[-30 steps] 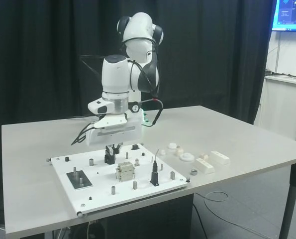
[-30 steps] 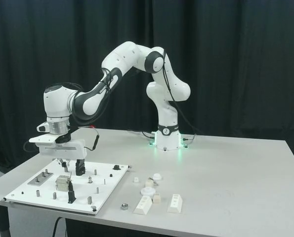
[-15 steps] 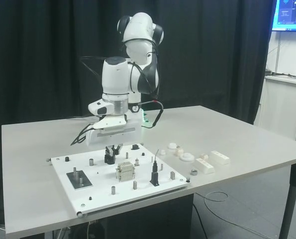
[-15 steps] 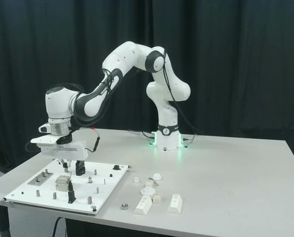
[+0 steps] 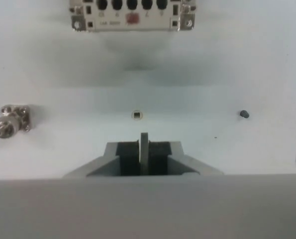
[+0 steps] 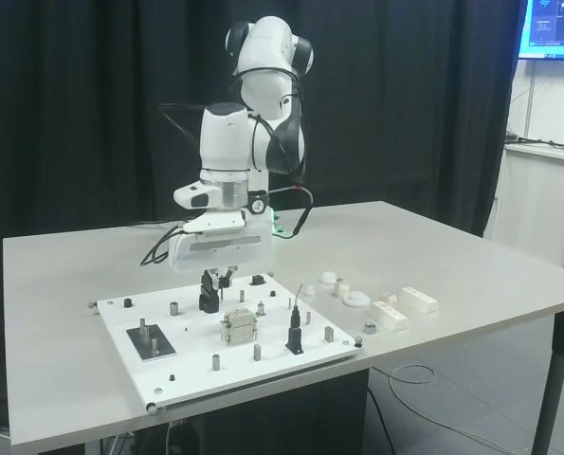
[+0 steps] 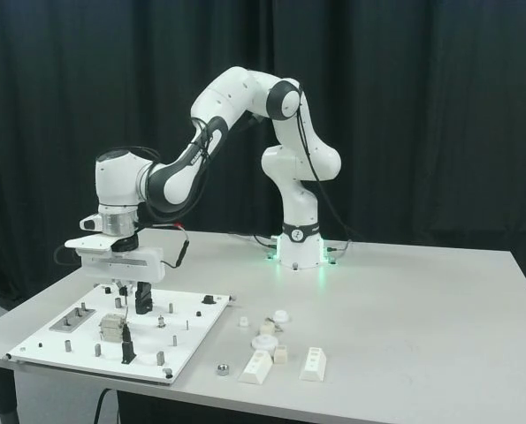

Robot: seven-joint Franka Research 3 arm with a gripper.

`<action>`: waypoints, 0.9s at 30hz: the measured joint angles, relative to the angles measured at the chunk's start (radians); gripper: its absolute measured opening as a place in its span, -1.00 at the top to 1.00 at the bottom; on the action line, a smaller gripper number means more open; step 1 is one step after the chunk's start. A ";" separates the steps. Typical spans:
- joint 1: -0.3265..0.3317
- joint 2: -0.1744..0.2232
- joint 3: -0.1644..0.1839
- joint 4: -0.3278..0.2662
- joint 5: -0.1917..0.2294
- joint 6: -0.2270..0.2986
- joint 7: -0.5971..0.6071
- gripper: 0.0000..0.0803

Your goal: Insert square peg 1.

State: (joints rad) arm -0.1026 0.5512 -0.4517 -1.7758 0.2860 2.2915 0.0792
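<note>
My gripper (image 5: 144, 155) hangs above the white assembly board (image 5: 227, 69), shut on a thin grey square peg (image 5: 144, 142) that stands upright between the grey fingers (image 5: 106, 162). A small square hole (image 5: 137, 115) lies in the board just beyond the peg's tip, apart from it. In the first room view the gripper (image 6: 216, 278) hovers over the back middle of the board (image 6: 189, 367), beside a black holder (image 6: 207, 301). The second room view shows the gripper (image 7: 121, 288) above the board (image 7: 57, 355).
A grey multi-pin connector (image 5: 133, 15) (image 6: 238, 325) sits on the board near the hole, with a small metal socket (image 5: 11, 122) to one side. A black upright part (image 6: 295, 336) and several short pegs stand on the board. White blocks (image 6: 403, 305) lie on the table beside it.
The arm has lifted the gripper a little higher above the board and shifted it slightly toward the robot's base. The peg stays held.
</note>
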 joint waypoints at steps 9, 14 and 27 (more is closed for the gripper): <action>0.017 -0.054 -0.001 -0.099 0.000 0.121 -0.038 0.91; 0.022 -0.057 0.000 -0.110 0.000 0.136 -0.075 0.91; 0.026 -0.041 0.000 -0.101 0.000 0.136 -0.093 0.91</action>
State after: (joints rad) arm -0.0769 0.5100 -0.4513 -1.8772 0.2861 2.4270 -0.0137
